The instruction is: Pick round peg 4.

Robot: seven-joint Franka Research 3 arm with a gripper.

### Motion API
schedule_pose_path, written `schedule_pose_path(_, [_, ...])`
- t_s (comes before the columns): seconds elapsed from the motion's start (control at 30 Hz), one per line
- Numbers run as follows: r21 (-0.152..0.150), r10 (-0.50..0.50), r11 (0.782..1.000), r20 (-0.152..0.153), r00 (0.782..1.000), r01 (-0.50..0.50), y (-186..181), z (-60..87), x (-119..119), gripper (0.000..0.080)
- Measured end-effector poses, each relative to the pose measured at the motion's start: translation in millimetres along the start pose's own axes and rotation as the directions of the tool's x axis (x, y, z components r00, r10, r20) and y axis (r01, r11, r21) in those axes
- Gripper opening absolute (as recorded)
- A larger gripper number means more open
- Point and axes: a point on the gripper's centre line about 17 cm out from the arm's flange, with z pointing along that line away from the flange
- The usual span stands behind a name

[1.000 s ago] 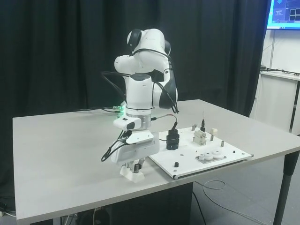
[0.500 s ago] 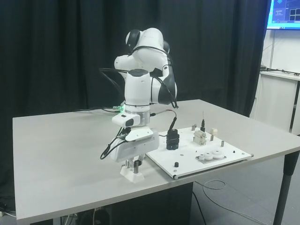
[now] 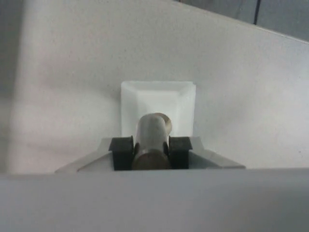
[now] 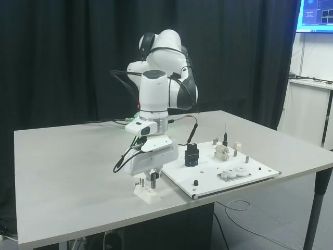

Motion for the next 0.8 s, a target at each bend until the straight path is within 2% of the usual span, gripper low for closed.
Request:
schedule_pose_path(0.3, [0.003,0.008,1.0,0.006,1.0,-0.008,5.9,-5.9,-4.9,0.0152])
schedule_pose_path(0.8, [0.003,0.021,1.0,0.008,1.0,-0.022,13.9,-5.0,-12.1,0.0152])
